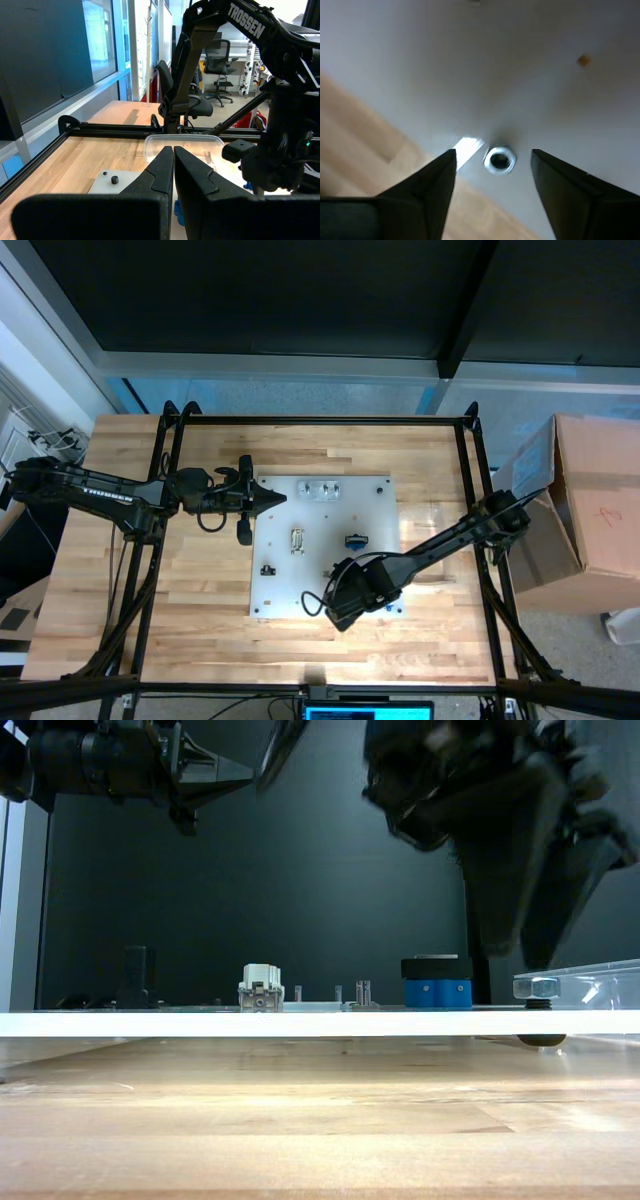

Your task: Unfasten the M12 nut and place it in the container

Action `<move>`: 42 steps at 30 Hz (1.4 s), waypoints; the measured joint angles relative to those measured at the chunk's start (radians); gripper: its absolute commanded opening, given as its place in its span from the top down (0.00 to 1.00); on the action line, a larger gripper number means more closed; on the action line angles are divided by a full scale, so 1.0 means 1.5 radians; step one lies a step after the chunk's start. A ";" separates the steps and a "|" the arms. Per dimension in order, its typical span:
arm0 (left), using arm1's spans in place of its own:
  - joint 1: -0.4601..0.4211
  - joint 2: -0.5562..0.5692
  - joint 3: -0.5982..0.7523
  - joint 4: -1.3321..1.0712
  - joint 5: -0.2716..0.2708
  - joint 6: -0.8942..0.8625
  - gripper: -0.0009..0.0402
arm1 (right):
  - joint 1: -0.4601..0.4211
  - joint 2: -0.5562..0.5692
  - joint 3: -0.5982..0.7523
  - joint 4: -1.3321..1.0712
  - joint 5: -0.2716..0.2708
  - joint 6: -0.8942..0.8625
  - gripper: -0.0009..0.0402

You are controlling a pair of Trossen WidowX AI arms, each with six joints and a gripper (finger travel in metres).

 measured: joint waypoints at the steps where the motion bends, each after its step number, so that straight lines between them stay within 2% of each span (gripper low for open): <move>1: 0.000 0.000 0.000 0.000 0.000 0.000 0.98 | 0.000 0.002 -0.002 0.001 0.000 0.005 0.39; 5: 0.000 0.000 0.000 0.000 0.000 0.000 0.98 | 0.000 0.011 -0.010 0.005 -0.003 0.016 0.39; 9: 0.000 0.000 0.000 0.000 0.000 0.000 0.98 | -0.003 0.021 -0.014 0.013 -0.002 0.020 0.45; 20: 0.000 0.000 0.000 0.000 0.000 0.000 0.98 | -0.003 0.022 -0.014 0.020 -0.007 0.017 0.83; 25: 0.000 0.000 0.000 0.000 0.000 0.000 0.98 | -0.003 0.022 -0.014 0.020 -0.010 -0.002 0.94; 29: 0.000 0.000 0.000 0.001 0.000 0.000 0.98 | -0.003 0.022 -0.014 0.020 -0.016 -0.032 0.97; 37: 0.000 0.000 0.000 0.000 0.000 0.000 0.98 | -0.003 0.019 -0.014 0.022 -0.023 -0.107 0.98; 42: 0.000 0.000 0.000 0.000 0.000 0.000 0.98 | -0.004 0.012 -0.014 0.022 -0.045 -0.217 0.98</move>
